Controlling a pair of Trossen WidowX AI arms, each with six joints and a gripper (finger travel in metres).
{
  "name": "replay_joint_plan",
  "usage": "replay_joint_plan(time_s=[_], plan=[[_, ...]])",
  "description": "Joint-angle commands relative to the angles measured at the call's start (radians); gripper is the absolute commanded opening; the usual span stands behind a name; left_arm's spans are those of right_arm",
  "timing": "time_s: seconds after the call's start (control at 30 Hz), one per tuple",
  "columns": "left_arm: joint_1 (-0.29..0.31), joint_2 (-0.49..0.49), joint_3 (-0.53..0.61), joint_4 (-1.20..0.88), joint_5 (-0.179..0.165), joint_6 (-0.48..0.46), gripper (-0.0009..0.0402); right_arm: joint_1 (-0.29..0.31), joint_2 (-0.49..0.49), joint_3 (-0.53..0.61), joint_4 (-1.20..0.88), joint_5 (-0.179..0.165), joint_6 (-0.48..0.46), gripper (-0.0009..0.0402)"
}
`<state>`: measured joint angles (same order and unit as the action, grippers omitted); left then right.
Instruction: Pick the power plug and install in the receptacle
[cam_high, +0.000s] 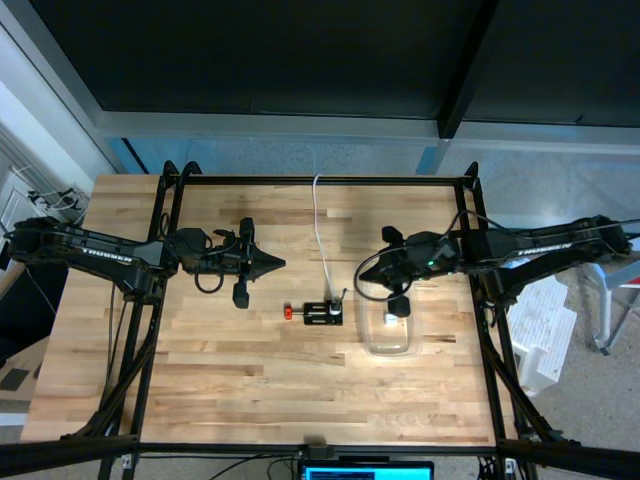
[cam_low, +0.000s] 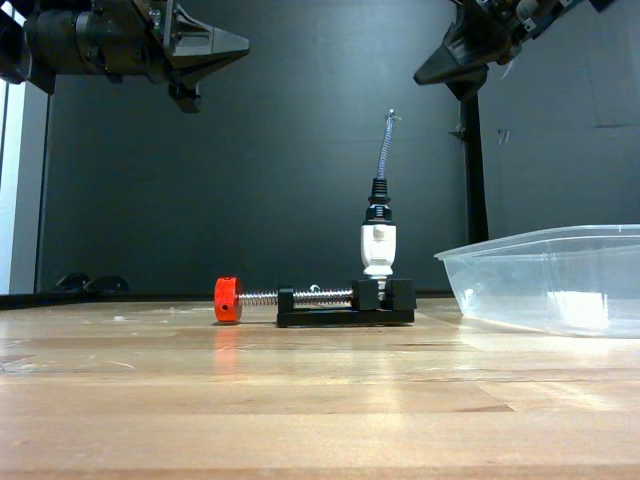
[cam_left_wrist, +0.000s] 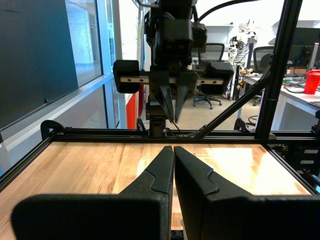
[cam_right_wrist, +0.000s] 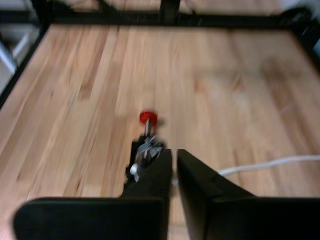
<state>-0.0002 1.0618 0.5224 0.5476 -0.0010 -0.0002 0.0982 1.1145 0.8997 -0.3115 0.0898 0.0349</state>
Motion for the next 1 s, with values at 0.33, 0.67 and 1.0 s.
replay_joint_plan(time_s=[0.33, 0.67, 1.0], plan=[[0.0, 0.0, 0.0, 0.0, 0.0, 0.0, 0.0, -0.035, -0.103, -0.208, 0.494, -0.003, 0.005, 0.0], [0.0, 0.0, 0.0, 0.0, 0.0, 0.0, 0.0, -0.049, -0.124, -0.309, 0.705, -0.004, 0.013, 0.0], [0.0, 0.0, 0.0, 0.0, 0.0, 0.0, 0.0, -0.118, -0.161, -0.386, 0.774, -0.066, 0.054, 0.0]])
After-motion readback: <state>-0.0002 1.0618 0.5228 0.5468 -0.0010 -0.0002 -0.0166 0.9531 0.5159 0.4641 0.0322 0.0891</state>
